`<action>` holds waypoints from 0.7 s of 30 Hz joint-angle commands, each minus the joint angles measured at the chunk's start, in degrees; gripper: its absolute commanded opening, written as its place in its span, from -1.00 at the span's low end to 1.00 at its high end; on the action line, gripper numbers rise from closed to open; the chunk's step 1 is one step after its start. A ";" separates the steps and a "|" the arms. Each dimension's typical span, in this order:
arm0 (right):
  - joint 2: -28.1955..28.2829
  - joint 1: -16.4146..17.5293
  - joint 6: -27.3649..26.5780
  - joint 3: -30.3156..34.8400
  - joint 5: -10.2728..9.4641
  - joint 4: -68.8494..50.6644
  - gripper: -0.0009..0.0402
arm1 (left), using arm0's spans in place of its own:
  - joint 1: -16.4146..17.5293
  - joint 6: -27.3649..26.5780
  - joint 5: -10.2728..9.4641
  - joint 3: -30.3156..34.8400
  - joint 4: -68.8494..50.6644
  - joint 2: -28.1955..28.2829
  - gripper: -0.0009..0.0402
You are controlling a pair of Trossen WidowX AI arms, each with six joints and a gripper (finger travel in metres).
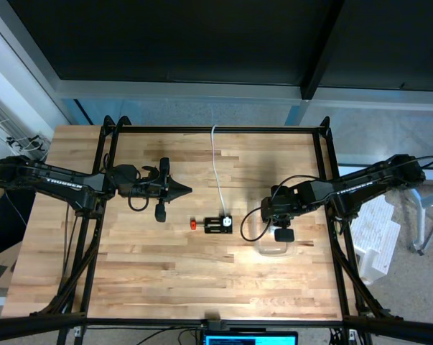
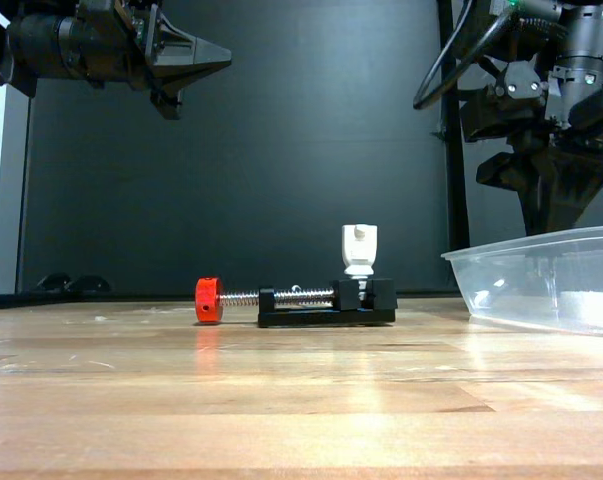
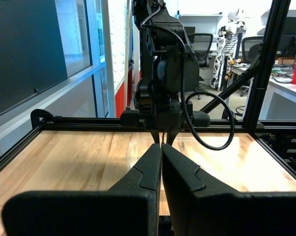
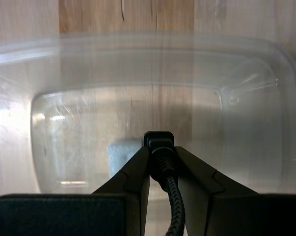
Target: Remove the power plug from the receptacle and place in the container
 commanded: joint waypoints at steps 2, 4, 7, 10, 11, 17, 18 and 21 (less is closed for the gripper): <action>-0.50 0.11 0.92 0.04 0.02 0.11 -0.50 | 0.00 0.00 0.02 0.00 0.02 0.00 -0.96; -0.90 0.17 0.92 0.04 0.04 0.11 -0.35 | 0.02 0.00 0.02 0.00 0.02 0.00 -0.96; -1.36 0.22 1.31 0.04 0.04 0.13 -0.15 | 0.00 0.00 0.02 0.00 0.02 0.00 -0.96; -1.92 0.33 1.31 0.04 0.02 0.04 0.02 | 0.00 0.00 0.02 0.00 0.00 0.00 -0.96; -2.10 0.33 1.31 0.04 0.04 -0.07 0.06 | 0.00 0.00 0.02 0.00 0.02 0.00 -0.96; -2.75 0.46 1.42 1.05 0.02 -1.53 0.22 | 0.00 0.00 0.02 0.00 0.02 0.00 -0.96; -2.82 0.44 1.44 1.64 0.02 -2.27 0.23 | 0.00 0.00 0.00 0.00 0.02 0.00 -0.96; -2.95 0.44 1.42 3.43 0.02 -4.28 0.23 | 0.02 0.00 0.02 0.00 0.02 0.00 -0.96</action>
